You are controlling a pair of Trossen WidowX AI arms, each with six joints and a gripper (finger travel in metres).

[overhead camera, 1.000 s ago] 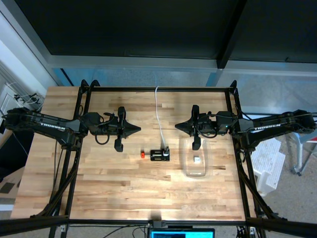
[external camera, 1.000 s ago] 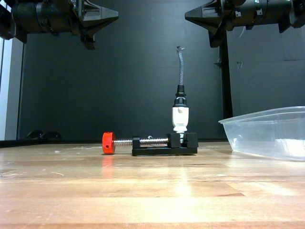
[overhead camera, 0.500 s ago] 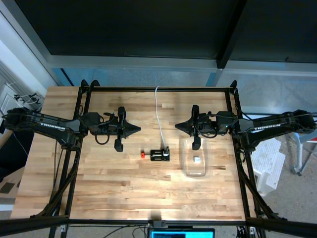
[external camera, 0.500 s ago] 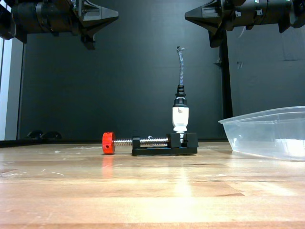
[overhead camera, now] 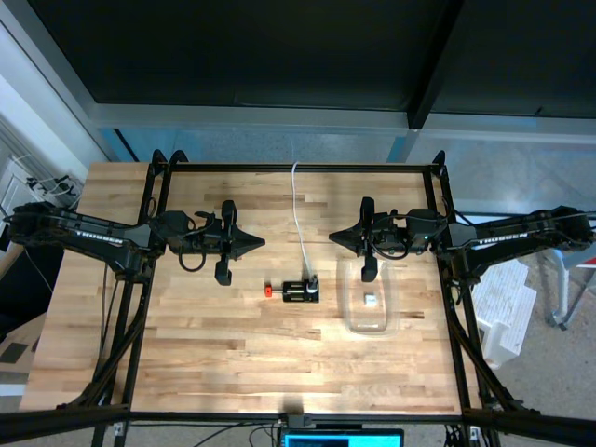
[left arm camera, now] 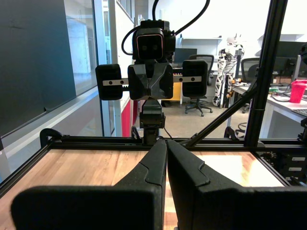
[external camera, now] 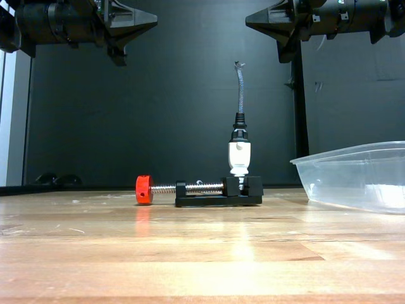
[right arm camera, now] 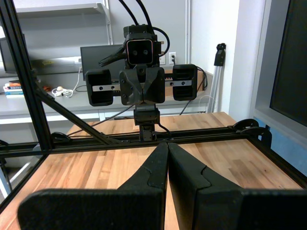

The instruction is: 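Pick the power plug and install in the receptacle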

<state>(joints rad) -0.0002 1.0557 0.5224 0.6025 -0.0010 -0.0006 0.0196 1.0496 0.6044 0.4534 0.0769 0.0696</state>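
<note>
**Arms parked over task board.** L end effector [overhead camera: 257, 244] and R end effector [overhead camera: 335, 239] are seen high above the surface [overhead camera: 214, 354], tips facing, each with fingers pressed together on nothing. The receptacle [external camera: 239, 155] is clamped upright, long axis vertical, in the vise [external camera: 218, 190], below and btwn them and nearer the R arm. The power plug can't be made out in any view. It's possibly in the clear tray [external camera: 354, 177], whose contents are hard to read.
</note>
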